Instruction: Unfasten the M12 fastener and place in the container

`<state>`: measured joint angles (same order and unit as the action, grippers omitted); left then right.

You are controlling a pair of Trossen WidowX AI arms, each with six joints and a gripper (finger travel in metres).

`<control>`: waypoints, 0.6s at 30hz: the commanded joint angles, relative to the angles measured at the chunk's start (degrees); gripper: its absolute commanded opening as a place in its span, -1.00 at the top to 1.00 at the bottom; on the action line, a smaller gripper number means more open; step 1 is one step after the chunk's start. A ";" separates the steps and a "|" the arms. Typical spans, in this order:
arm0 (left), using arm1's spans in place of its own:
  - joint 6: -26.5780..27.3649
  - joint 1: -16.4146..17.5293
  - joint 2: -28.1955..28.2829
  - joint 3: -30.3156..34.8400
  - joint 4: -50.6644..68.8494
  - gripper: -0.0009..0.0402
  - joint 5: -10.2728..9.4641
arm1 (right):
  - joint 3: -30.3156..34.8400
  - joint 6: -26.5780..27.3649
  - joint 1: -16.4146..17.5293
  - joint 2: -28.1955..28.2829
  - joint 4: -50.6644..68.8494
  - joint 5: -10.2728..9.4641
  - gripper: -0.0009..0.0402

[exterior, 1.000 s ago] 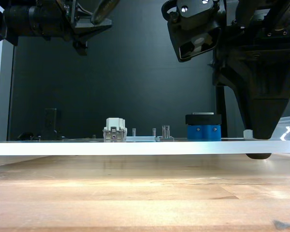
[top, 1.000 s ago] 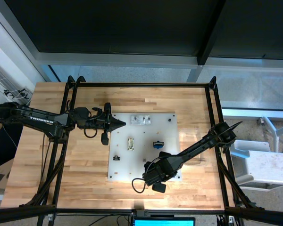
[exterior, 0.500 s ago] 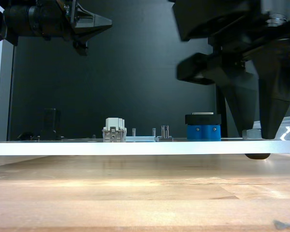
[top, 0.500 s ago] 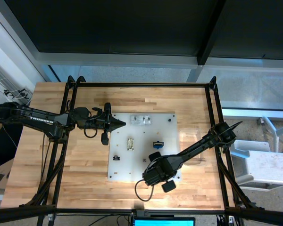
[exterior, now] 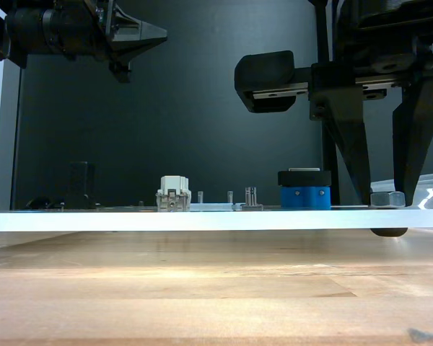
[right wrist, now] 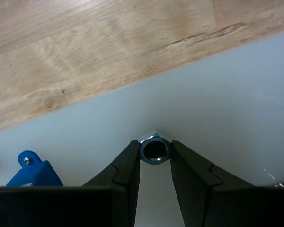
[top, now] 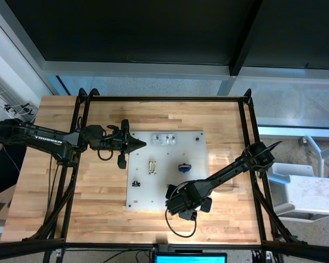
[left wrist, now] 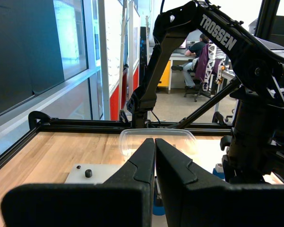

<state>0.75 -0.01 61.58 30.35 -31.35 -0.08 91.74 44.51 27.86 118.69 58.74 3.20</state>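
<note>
The small silver M12 nut [right wrist: 155,150] sits low against the white board [top: 148,192] near its near right edge, on its stud, with no ribs showing. My right gripper [exterior: 387,193] points straight down and is shut on it, one fingertip on each side of the nut [exterior: 387,200]. In the high view the right wrist [top: 185,201] hides the nut. The clear container [top: 222,172] stands on the table just right of the board, with nothing visible inside. My left gripper [top: 144,144] hovers shut above the board's far left edge, pointing right.
On the board are a blue block [top: 184,168], a white connector [top: 152,166], a silver post [exterior: 250,196] and a black post [top: 197,139] at the far right corner. A black frame rail [top: 251,142] runs behind the container.
The right wrist has turned around the nut while gripping it; its camera housing swung round to the left in the low view. The left arm has not moved.
</note>
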 commanded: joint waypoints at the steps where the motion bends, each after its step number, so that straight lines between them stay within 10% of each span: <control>1: 0.00 0.02 0.02 0.02 0.00 0.96 0.02 | 0.00 -0.07 0.02 0.02 0.13 -0.24 0.90; 18: 0.00 0.00 0.02 0.02 0.00 0.96 0.02 | 0.74 -0.83 0.04 -0.09 -0.07 -0.48 0.58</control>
<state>0.78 -0.01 61.58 30.35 -31.33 -0.08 92.23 43.79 27.86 118.65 59.05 2.79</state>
